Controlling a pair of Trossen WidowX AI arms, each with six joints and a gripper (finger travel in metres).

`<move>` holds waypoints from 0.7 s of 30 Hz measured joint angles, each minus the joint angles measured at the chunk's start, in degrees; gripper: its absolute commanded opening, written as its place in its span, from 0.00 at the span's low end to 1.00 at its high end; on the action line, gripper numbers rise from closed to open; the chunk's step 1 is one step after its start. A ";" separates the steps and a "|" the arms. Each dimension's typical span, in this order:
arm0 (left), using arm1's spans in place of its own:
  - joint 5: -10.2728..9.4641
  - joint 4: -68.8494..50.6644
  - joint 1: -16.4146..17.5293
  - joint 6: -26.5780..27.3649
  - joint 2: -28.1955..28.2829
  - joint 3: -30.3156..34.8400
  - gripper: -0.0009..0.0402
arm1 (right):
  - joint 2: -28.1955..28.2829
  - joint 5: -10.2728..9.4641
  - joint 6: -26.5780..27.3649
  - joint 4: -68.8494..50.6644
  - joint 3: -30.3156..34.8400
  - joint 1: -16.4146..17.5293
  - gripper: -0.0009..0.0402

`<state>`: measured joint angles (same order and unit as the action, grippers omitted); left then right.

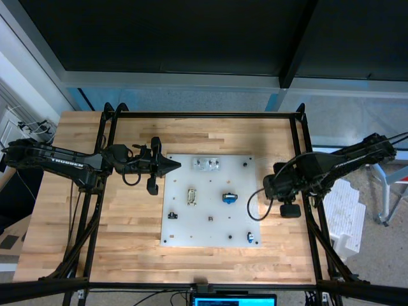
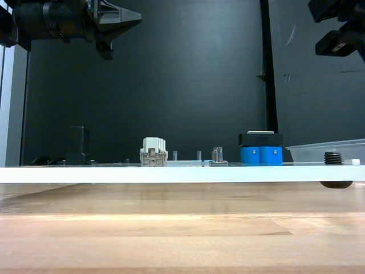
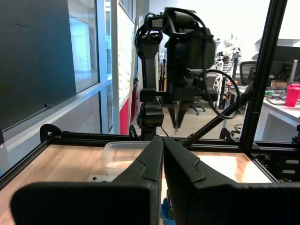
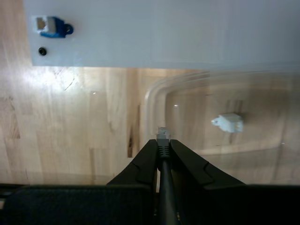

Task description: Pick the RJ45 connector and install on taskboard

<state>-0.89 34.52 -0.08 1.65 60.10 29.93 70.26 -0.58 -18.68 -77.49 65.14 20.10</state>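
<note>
Right wrist view shows the right gripper [image 4: 162, 143] pinching the RJ45 connector [image 4: 162, 133] at its black cable end — held above the clear tray [image 4: 154, 93], just beside the taskboard [image 4: 187, 33]. A small white part [image 4: 228, 123] lies in that tray. The left gripper [image 1: 176, 165] hangs over the taskboard's left edge — jaws pressed together.

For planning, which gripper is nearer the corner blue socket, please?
Right. The right gripper hangs off the taskboard's right edge, near the blue socket; left gripper hovers over its left edge.
</note>
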 measured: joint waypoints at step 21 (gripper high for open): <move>-0.02 0.00 0.00 -0.02 0.00 0.02 0.02 | 14.38 1.05 -7.02 8.66 7.76 9.44 0.02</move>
<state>-0.91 34.52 -0.08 1.63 60.10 29.95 84.64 0.47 -25.69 -68.84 72.90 29.54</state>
